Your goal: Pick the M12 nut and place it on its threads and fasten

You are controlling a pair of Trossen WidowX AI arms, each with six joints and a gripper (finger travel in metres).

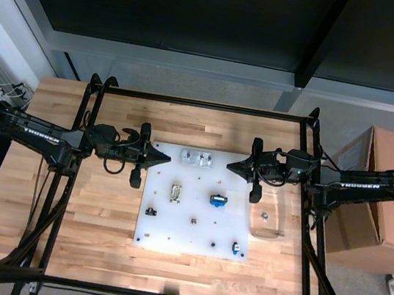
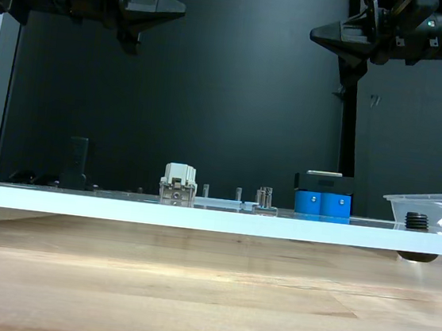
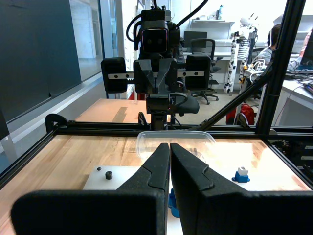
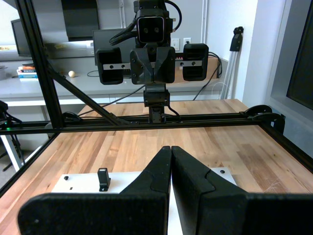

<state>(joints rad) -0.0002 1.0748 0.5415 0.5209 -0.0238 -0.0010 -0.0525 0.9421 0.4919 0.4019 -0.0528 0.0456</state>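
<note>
Left gripper [image 1: 166, 159] is being held high over the far left part of the white board [image 1: 201, 244]. Its fingers are pressed together with nothing between them. Right gripper [image 1: 229, 167] is being held likewise over the far right part, its tip facing the left one and its fingers closed on nothing. In the low view both are being carried well above everything on the board. This is judged to be a parked pose that leaves the work area unobstructed.

Nut [image 1: 264, 216] is being recorded as lying free on the floor of the clear tray [image 1: 267, 236]. The tray is sitting on the table just beside the board's right edge, under the right arm. Stud [image 2: 416, 221] is being shown bare in the low view, with its ribs exposed and nothing on top. It only seems to stand inside the tray there.

Judgement: the pick is not yet begun. The tray is placed on the right arm's side, so the right gripper is being taken as the nearer one. Its fingers would need opening first. The nut is small and lying flat, so a slipped grasp is being flagged as the main risk.
</note>
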